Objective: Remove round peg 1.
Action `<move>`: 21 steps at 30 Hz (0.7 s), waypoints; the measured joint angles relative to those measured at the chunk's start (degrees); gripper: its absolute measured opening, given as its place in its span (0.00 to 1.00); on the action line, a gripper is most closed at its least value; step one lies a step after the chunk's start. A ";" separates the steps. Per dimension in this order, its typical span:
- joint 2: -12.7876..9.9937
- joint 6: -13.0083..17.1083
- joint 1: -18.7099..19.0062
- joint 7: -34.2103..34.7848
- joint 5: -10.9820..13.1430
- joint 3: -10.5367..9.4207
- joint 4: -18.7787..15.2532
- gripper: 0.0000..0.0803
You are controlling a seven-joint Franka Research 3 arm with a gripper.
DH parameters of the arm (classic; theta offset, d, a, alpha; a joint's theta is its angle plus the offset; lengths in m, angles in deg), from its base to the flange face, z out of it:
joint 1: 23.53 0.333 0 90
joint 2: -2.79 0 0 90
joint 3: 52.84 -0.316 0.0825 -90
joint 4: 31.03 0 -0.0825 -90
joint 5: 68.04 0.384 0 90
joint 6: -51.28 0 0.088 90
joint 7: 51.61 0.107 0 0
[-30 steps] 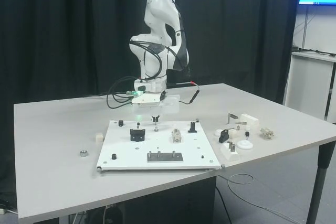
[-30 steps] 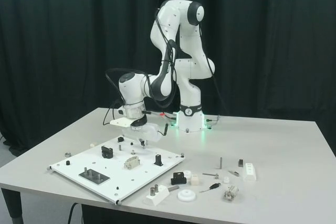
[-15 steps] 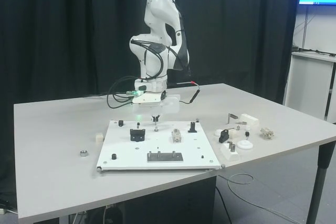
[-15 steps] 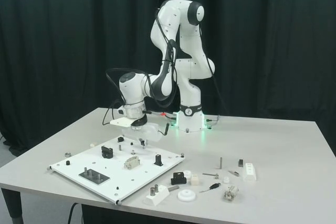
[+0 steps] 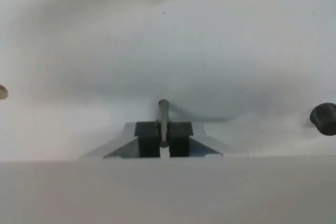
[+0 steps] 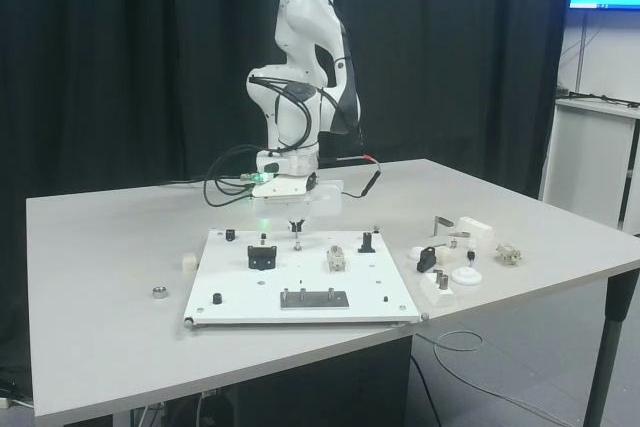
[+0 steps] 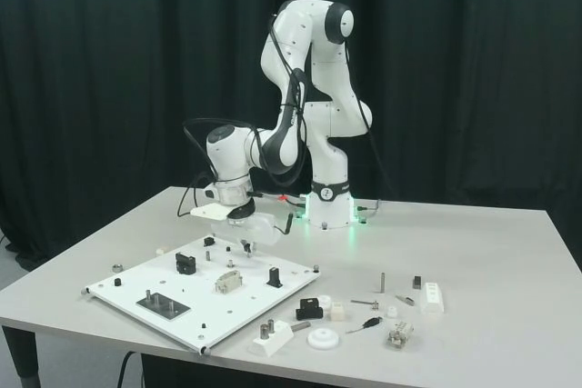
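Claw state: my black two-fingered claw (image 5: 164,139) is closed narrow on the thin grey metal round peg (image 5: 163,120), one pad pressed to each side of its shaft.
Peg location: it stands upright in the flat white assembly board (image 6: 300,282), in the part of the board toward the tabletop's back edge, where my base is bolted.
Board location: it lies on the grey tabletop (image 6: 100,247), close to the front edge.
Step in hand: as I judge it, the grasp is made and the peg is not yet drawn out.
Next move: a straight lift along the peg's axis, grip kept firm; any sideways pull could jam it in its hole.
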 joint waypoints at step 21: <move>0.55 -0.74 0.11 -1.35 -1.69 0.05 0.19 0.04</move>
